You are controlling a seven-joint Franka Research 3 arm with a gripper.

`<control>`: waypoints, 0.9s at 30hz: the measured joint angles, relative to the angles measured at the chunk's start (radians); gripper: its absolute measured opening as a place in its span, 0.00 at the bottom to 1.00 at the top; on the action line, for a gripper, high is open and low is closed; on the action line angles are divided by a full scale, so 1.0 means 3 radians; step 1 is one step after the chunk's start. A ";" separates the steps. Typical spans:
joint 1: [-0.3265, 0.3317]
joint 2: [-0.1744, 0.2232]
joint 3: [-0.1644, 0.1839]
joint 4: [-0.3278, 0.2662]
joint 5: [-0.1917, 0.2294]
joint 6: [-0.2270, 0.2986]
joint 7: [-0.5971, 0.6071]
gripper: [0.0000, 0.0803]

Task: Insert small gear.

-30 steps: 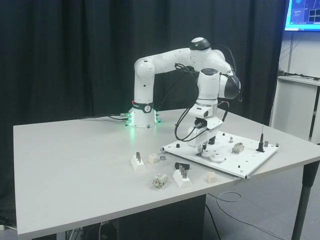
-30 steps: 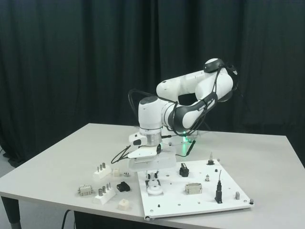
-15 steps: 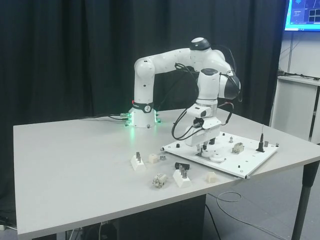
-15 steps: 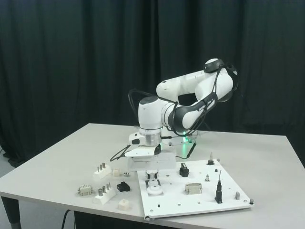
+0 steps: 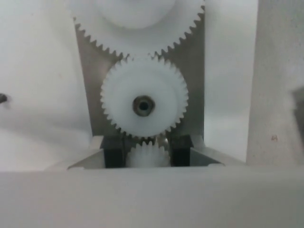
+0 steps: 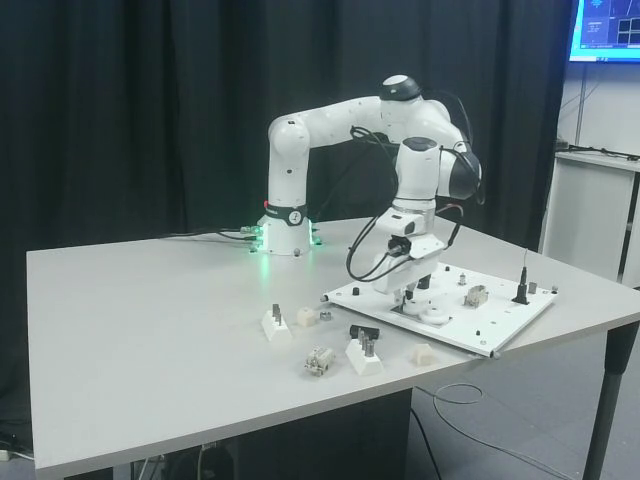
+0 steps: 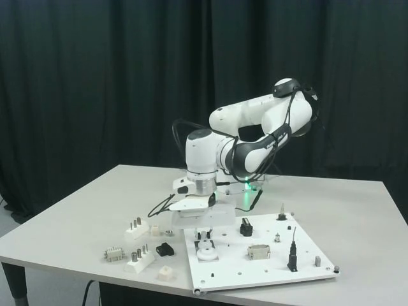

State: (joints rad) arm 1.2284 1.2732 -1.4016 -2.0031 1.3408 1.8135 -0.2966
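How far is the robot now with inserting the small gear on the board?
Already done: the medium gear sits on its shaft, meshed with the large gear. In hand: the small gear is gripped in the gripper, its teeth right at the medium gear's. Whether it is seated on its peg is hidden; pressing down and releasing appear to remain.

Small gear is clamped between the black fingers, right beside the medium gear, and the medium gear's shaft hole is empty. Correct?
Not quite. The wrist view shows a shaft end filling the medium gear bore. The small gear does sit between the black fingers, beside it.
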 joint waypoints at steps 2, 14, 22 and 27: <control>0.0001 0.0000 0.0002 0.0000 -0.0002 0.0003 -0.0047 0.25; 0.0016 0.0000 0.0005 -0.0013 -0.0001 0.0026 -0.0136 0.25; 0.0039 0.0000 0.0008 -0.0037 0.0007 0.0069 0.0072 0.25; 0.0046 0.0000 0.0012 -0.0042 0.0007 0.0085 0.0071 0.25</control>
State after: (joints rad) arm 1.2421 1.2732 -1.3981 -2.0157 1.3428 1.8390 -0.2753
